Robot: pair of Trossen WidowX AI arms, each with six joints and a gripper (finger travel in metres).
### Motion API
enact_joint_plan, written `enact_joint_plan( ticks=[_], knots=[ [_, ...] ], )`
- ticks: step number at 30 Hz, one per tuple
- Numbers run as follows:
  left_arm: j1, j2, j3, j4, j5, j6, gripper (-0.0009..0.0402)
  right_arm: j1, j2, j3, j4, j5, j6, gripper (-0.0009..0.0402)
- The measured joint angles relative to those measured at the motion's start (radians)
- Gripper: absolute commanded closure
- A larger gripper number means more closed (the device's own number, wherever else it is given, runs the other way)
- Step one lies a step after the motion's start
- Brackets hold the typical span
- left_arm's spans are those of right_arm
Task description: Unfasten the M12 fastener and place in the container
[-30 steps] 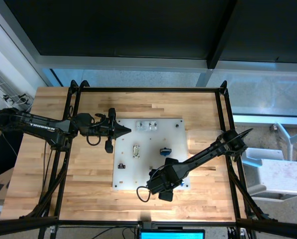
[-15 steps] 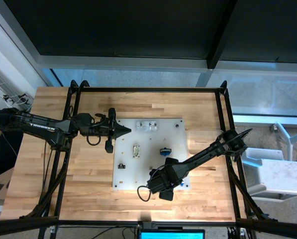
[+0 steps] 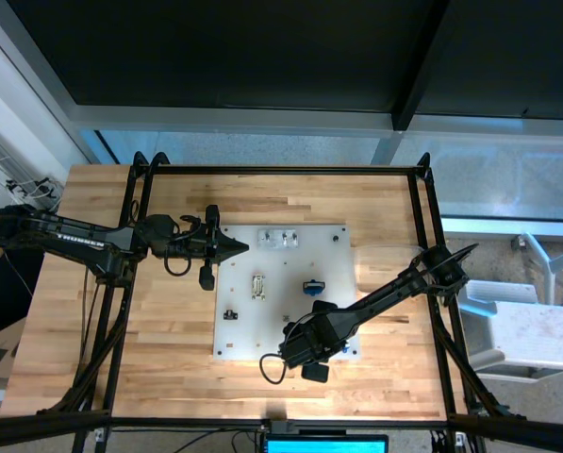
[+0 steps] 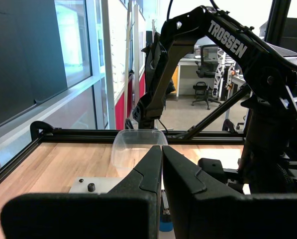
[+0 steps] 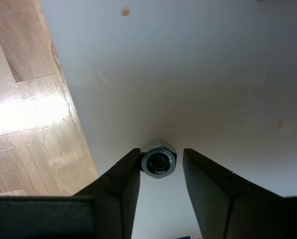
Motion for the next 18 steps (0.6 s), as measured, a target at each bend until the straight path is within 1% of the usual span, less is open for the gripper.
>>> enact_joint_plan(
  ticks=[7,10,15,18],
  knots=[
    [0.0,0.0,0.0,0.0,0.0,0.0,0.0393,0.0,-0.001,0.0,-0.002,0.0,0.0,0.0359],
    [0.0,0.0,0.0,0.0,0.0,0.0,0.0393,0.0,-0.001,0.0,-0.001,0.001,0.0,0.0375],
    [0.0,0.0,0.0,0.0,0.0,0.0,0.0393,0.0,-0.001,0.0,0.003,0.004,-0.011,0.0385],
    [0.0,0.0,0.0,0.0,0.0,0.0,0.0393,0.0,-0.001,-0.001,0.005,0.005,-0.056,0.0384]
  ],
)
